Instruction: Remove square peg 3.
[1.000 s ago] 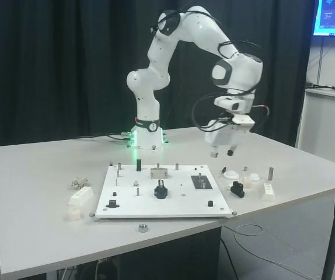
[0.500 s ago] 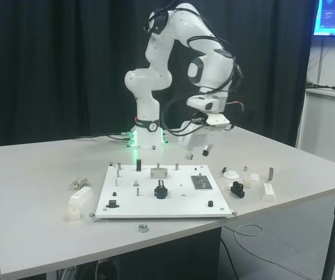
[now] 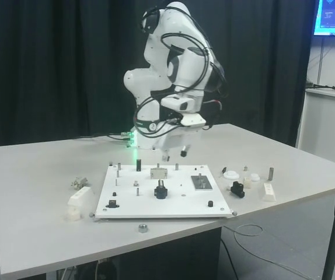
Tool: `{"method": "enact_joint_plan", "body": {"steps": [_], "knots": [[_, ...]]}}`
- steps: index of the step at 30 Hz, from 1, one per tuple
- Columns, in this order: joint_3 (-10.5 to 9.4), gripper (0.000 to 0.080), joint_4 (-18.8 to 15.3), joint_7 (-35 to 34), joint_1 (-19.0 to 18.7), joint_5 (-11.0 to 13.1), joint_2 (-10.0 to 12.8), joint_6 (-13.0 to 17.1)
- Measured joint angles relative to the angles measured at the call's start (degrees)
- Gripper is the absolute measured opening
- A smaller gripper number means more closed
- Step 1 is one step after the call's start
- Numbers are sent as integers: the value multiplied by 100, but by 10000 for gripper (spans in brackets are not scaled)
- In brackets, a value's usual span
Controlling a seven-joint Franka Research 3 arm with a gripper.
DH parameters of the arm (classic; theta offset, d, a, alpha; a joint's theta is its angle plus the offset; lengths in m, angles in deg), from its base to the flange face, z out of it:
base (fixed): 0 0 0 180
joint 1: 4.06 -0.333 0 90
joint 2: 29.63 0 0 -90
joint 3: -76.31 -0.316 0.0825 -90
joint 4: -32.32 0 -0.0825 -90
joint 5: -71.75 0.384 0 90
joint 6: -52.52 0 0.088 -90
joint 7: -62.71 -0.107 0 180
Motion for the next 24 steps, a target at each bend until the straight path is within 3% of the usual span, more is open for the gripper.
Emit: {"method": "enact_joint_plan", "body": {"steps": [7,24], "knots": [[5,800,-95,223,163,169,-44,-2],[229,800,-670,478,231,171,-448,6]]}}
